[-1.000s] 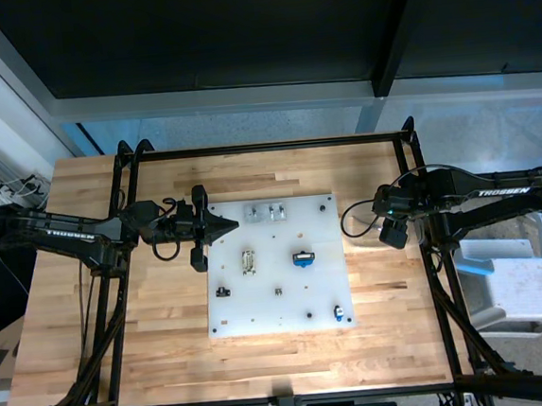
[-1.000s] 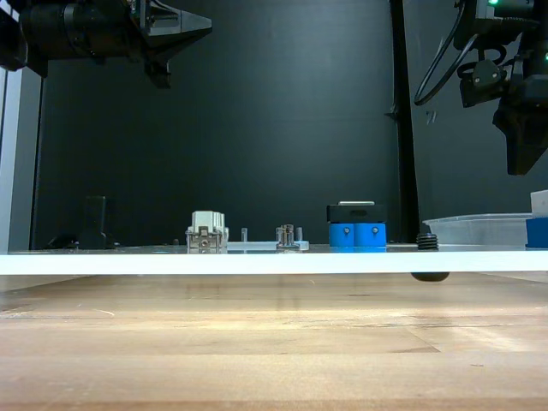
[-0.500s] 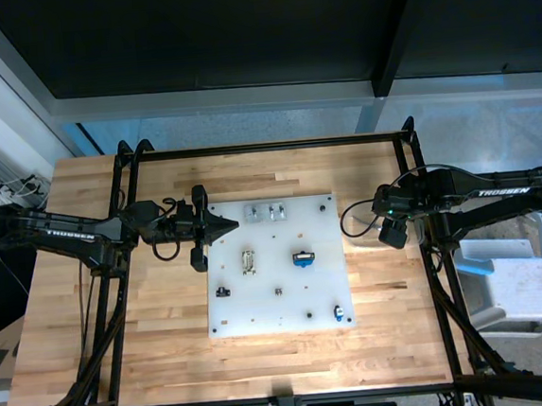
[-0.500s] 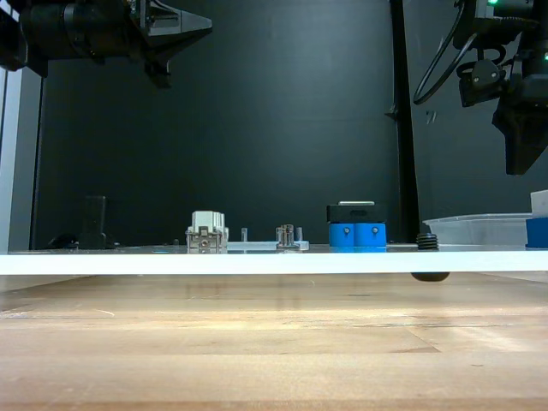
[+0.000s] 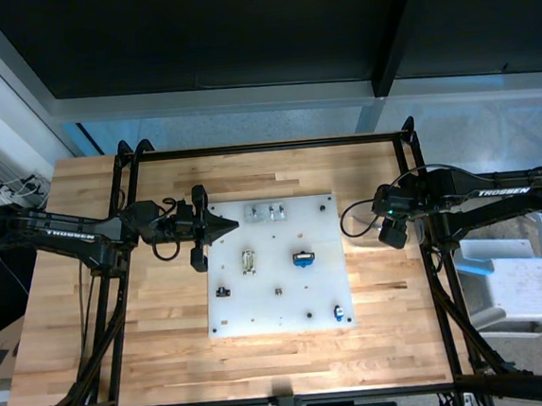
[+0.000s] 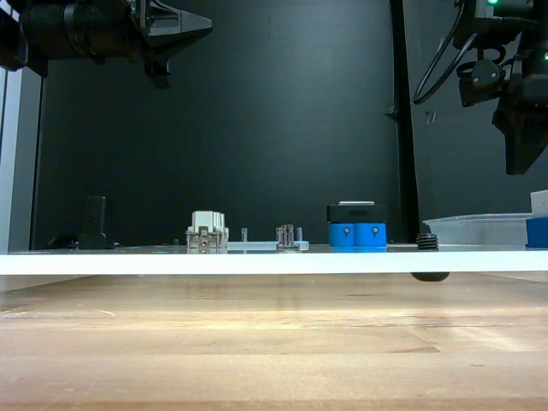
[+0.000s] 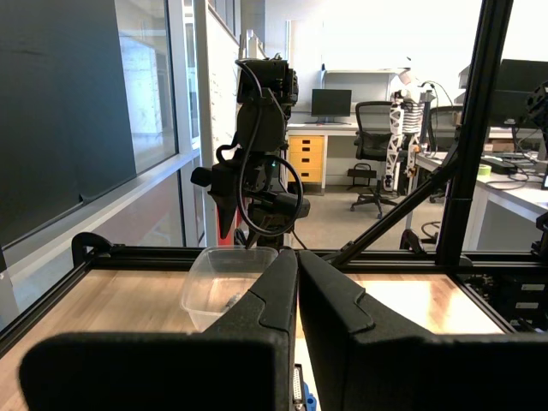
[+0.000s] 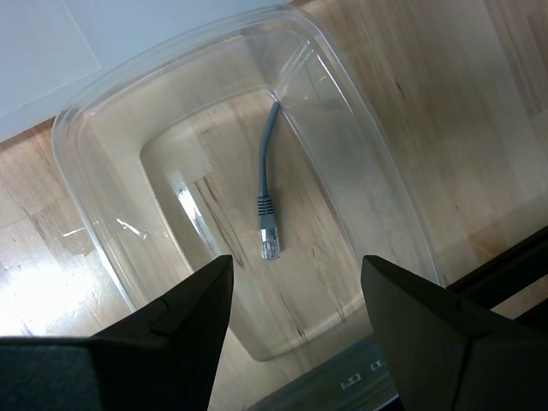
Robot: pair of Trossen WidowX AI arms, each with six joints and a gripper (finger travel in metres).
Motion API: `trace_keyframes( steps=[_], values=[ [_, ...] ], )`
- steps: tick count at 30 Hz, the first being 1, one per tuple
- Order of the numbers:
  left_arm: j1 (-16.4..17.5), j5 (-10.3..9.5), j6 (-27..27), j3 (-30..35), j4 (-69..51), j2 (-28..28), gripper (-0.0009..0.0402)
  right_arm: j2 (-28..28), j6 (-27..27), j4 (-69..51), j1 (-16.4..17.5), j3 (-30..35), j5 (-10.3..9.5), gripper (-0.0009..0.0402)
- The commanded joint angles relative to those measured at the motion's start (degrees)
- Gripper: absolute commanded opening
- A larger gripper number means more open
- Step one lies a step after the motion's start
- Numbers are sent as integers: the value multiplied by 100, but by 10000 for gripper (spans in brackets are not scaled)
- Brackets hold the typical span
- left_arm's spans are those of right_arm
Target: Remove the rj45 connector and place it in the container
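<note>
The rj45 connector (image 8: pixel 269 231), clear-tipped with a short grey cable stub, lies on the floor of the clear container (image 8: pixel 94 214). My right gripper (image 8: pixel 294 262) hangs open directly above it, holding nothing. In the high view the right gripper (image 5: pixel 389 233) is just past the white board's right edge. In the low view the container (image 6: pixel 479 229) sits at the right, below the raised right gripper (image 6: pixel 519 167). My left gripper (image 5: pixel 232 223) is shut and empty, held high over the board's upper left edge, its fingers (image 7: pixel 282 282) pressed together and pointing toward the container (image 7: pixel 224 278).
The white board (image 5: pixel 280 307) lies mid-table with a blue connector block (image 5: pixel 302 258), a pale grey connector (image 5: pixel 249 263), a clear mount (image 5: pixel 265 211) and small black parts. A black frame (image 5: pixel 266 147) surrounds the wooden table. The right arm (image 7: pixel 257 171) stands beyond the container.
</note>
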Motion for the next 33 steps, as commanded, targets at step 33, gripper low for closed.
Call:
trace_keyframes(
  steps=[33],
  values=[
    [0,0,0,0,2,2,0,2,0,214,0,2,2,208]
  ],
)
